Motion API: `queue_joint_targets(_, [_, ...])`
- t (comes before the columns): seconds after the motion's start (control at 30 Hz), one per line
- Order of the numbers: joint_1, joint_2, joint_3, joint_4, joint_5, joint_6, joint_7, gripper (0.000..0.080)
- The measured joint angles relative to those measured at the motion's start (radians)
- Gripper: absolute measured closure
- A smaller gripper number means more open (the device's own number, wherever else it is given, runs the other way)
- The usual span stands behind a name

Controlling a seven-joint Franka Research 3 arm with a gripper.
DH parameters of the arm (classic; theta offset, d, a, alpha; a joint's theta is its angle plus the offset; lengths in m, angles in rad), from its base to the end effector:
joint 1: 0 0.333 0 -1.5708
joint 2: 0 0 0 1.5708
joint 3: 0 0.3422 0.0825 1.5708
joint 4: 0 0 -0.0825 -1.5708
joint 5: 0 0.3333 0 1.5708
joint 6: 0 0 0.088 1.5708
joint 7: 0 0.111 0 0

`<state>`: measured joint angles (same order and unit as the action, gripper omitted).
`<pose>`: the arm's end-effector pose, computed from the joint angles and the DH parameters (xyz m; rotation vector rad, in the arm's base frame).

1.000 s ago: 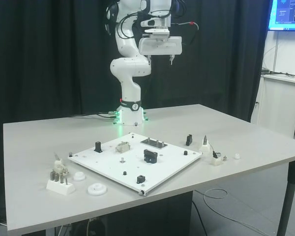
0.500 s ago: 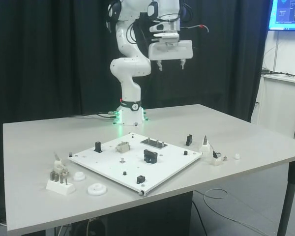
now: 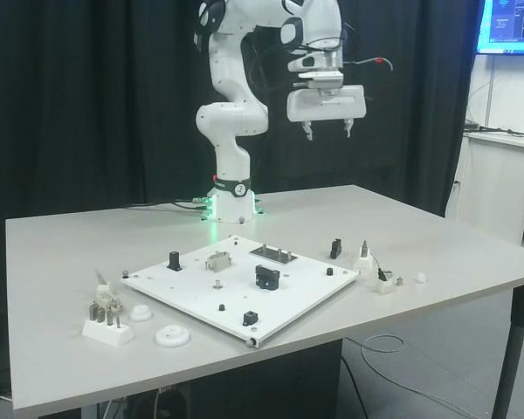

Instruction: Pick BNC.

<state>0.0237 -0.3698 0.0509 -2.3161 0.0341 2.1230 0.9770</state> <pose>0.3984 0.0339 0.5424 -2.7195 1.3466 -0.2230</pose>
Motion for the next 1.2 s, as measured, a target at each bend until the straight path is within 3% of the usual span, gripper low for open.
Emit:
queue_joint_targets(0.4, [0.003,0.148,0.050,0.093,0.000,0.073,-0.059,0.0003])
queue_joint_targets(0.8, [0.005,0.317,0.092,0.245,0.000,0.075,-0.127,0.0003])
queue_joint_targets(1.2, [0.005,0.487,0.104,0.385,-0.003,0.065,-0.305,0.0003])
